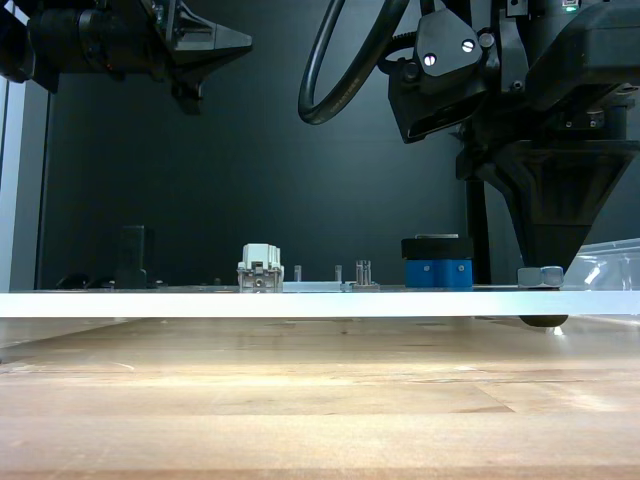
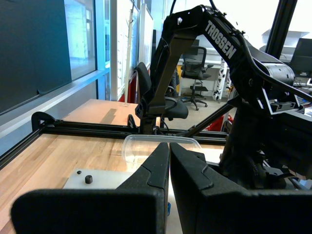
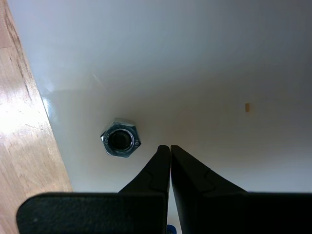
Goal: Unfasten the M12 nut and place it in the container
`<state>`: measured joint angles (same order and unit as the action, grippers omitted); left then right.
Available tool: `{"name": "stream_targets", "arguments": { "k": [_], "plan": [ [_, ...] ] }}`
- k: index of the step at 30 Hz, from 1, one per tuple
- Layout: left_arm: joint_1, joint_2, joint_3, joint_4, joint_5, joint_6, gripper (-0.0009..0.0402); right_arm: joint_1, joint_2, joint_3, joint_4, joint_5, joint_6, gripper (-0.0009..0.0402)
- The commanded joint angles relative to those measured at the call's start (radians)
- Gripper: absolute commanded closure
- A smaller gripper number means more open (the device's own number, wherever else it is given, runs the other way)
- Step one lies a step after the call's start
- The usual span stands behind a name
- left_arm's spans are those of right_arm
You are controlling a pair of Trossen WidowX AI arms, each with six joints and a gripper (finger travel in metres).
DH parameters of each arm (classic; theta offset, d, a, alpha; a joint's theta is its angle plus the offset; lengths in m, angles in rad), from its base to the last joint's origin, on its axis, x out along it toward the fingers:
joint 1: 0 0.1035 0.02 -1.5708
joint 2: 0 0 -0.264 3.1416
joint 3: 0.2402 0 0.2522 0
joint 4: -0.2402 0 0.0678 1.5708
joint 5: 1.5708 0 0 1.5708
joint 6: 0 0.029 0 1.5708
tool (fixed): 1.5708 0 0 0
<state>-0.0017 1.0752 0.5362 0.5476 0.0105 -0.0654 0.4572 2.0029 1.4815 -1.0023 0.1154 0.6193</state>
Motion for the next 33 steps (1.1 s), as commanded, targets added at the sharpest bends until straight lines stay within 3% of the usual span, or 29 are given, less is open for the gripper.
{"name": "stream_targets", "arguments": {
  "k": [1,13,22,28,33],
  "plan": [
    [0.000,0.000,0.000,0.000,0.000,0.000,0.0393,0.000,-0.001,0.000,0.000,-0.003,0.001,0.0393],
    [0.000,0.000,0.000,0.000,0.000,0.000,0.0393,0.003,-0.058,0.031,-0.011,-0.016,0.012,0.0393],
    [0.000,0.000,0.000,0.000,0.000,0.000,0.0393,0.005,-0.095,0.085,-0.069,-0.140,0.051,0.0393],
    [0.000,0.000,0.000,0.000,0.000,0.000,0.0393,0.012,-0.095,0.084,-0.034,-0.286,0.071,0.0393],
    [0.000,0.000,0.000,0.000,0.000,0.000,0.0393,0.014,-0.094,0.083,-0.031,-0.292,0.071,0.0393]
  ]
}}
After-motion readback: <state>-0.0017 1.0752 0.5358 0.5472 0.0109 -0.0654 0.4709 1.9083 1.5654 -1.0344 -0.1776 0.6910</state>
